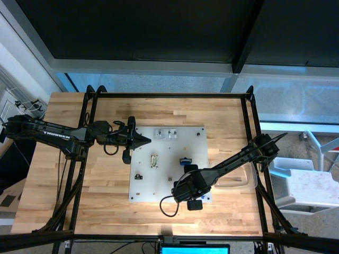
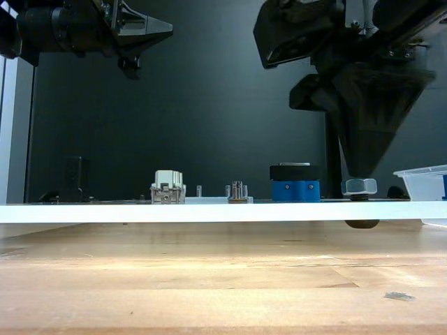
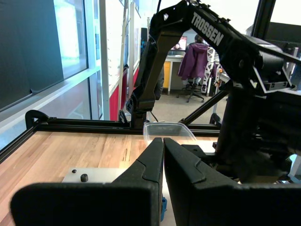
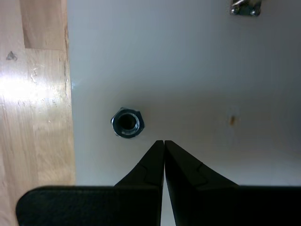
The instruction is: Pick the M12 fastener and fasten on the M12 threads
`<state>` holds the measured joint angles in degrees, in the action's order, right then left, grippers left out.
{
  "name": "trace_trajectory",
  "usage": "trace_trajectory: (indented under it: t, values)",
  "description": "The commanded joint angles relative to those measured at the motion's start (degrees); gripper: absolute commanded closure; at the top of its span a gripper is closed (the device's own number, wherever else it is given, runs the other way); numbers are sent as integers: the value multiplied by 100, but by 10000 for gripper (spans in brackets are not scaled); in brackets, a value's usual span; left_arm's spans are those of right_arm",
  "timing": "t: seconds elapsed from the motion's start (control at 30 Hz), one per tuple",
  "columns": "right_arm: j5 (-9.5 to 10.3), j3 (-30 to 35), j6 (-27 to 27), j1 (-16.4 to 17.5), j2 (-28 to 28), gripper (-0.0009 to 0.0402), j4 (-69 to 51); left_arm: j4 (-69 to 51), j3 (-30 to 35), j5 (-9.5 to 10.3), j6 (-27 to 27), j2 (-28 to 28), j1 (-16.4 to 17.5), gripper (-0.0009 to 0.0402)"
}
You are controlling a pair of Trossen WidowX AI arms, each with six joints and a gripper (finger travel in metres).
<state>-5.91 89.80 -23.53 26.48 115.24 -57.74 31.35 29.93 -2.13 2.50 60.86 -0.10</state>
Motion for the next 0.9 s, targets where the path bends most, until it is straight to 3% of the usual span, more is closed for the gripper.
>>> trace_trajectory:
  t: [0.03, 0.33, 0.47, 0.53, 0.57, 0.63, 0.7, 0.73, 0.8, 0.87, 0.9]
  values:
    - [2, -11, -203, 7, -2, 393, 39, 2, 2, 0, -2, 0, 2, 393]
    - [11, -81, -435, 22, -2, 393, 199, 0, 2, 0, -2, 0, 2, 393]
    - [236, -157, -459, 31, -2, 393, 365, 2, 2, 0, -2, 0, 0, 393]
    - [391, -170, -450, 33, -2, 393, 380, 0, 2, 0, -2, 0, 2, 393]
    - [595, -170, -433, 33, -2, 393, 398, 0, 2, 0, -2, 0, 0, 393]
    - [1390, -168, -76, 28, -9, 393, 466, 2, 2, 0, -2, 0, 2, 393]
    - [1987, -153, 175, 28, -9, 393, 442, 0, 2, 0, -2, 0, 2, 393]
    - [2105, -153, 205, 28, -9, 393, 435, 0, 2, 0, -2, 0, 2, 393]
    - [2096, -153, 201, 26, -9, 393, 431, 2, 2, 0, -2, 0, 0, 393]
    - [2000, -155, 197, 26, -9, 393, 424, 4, 2, 0, -2, 0, 2, 393]
    - [1858, -155, 188, 24, -9, 393, 407, 0, 2, 0, -2, 0, 2, 393]
